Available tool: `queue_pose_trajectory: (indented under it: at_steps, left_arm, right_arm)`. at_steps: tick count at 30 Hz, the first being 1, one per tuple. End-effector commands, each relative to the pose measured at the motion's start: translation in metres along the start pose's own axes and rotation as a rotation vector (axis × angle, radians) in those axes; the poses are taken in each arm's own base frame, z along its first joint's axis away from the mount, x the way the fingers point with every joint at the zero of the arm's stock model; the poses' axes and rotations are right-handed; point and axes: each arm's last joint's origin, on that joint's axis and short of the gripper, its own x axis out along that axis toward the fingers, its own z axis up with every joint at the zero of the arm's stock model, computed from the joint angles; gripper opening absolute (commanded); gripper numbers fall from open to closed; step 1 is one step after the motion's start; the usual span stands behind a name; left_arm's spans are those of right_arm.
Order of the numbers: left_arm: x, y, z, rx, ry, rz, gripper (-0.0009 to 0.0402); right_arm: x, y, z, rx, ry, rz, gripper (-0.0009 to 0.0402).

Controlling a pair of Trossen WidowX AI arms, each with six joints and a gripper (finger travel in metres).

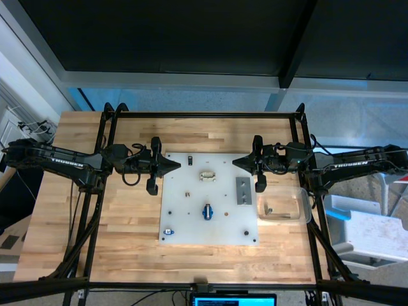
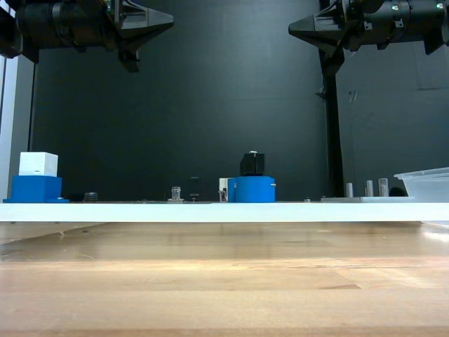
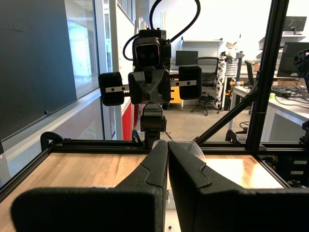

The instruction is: Pick the 16mm cylinder and place it in the taskboard

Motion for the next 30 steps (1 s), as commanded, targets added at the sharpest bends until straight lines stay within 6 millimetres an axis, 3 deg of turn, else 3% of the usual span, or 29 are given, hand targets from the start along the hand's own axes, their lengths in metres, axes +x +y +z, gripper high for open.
queue_pose_trajectory:
  at_steps: [1,20,30]
  left_arm:
    - [0.000,0.000,0.000,0.000,0.000,0.000,0.0000]
    - [0.000,0.000,0.000,0.001,0.000,0.000,0.0000]
    - [0.000,0.000,0.000,0.001,0.000,0.000,0.0000]
  right_arm:
    - [0.000,0.000,0.000,0.000,0.000,0.001,0.0000]
    - [0.000,0.000,-0.001,0.017,0.009,-0.001,0.0000]
    - [0.002,0.002,0.012,0.013,0.179,-0.020,0.0000]
